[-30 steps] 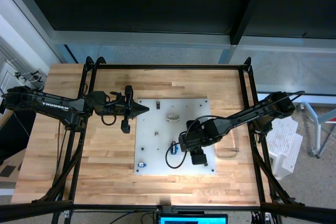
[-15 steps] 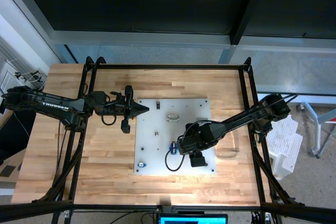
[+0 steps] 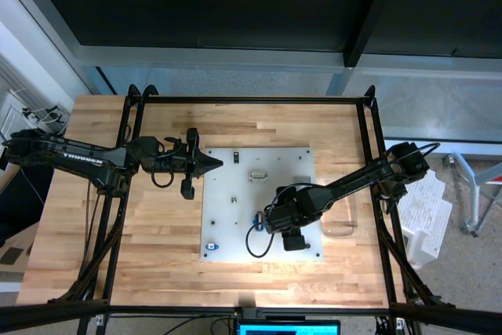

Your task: Remove the 16mm cylinder and place in the container

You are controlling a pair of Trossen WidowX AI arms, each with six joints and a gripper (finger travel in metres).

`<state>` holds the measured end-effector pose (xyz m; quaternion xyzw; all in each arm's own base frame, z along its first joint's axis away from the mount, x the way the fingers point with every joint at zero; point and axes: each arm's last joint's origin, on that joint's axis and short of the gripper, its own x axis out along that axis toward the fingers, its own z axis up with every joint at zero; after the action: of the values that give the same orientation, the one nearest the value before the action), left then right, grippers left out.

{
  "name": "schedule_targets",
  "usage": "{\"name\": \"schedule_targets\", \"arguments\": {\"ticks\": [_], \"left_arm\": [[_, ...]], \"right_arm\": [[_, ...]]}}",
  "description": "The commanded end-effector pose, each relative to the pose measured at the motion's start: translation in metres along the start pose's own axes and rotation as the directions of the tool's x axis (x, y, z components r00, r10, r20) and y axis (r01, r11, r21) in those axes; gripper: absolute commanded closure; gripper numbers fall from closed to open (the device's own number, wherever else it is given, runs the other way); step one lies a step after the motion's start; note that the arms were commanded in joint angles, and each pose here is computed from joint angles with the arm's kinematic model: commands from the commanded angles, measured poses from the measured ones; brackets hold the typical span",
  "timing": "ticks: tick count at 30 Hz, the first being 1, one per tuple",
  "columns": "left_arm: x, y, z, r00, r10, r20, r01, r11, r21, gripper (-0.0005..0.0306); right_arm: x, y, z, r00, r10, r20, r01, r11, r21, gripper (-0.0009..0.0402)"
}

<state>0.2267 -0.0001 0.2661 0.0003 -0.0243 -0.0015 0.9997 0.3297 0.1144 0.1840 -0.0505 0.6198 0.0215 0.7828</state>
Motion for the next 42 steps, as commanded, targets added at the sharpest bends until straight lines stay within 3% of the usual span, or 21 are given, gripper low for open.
{"name": "schedule_targets", "arguments": {"ticks": [1,20,42], "left_arm": [[0.0001,0.0,0.0,1.0,0.0,0.0,0.0,1.0,0.0,0.03],[0.0001,0.0001,0.0,1.0,0.0,0.0,0.0,1.0,0.0,0.03],[0.0001,0.0001,0.0,1.0,0.0,0.0,0.0,1.0,0.0,0.03]], "right_arm": [[0.0006,-0.0004,-0.0008,1.0,-0.008,-0.001,0.008,1.0,-0.001,0.0195],[0.0077,0.0002,-0.0035,1.0,0.006,0.017,-0.006,1.0,0.001,0.0248],[0.0071,-0.0001,-0.0041,1.0,0.005,0.013,-0.005,1.0,0.0,0.0364]]}}
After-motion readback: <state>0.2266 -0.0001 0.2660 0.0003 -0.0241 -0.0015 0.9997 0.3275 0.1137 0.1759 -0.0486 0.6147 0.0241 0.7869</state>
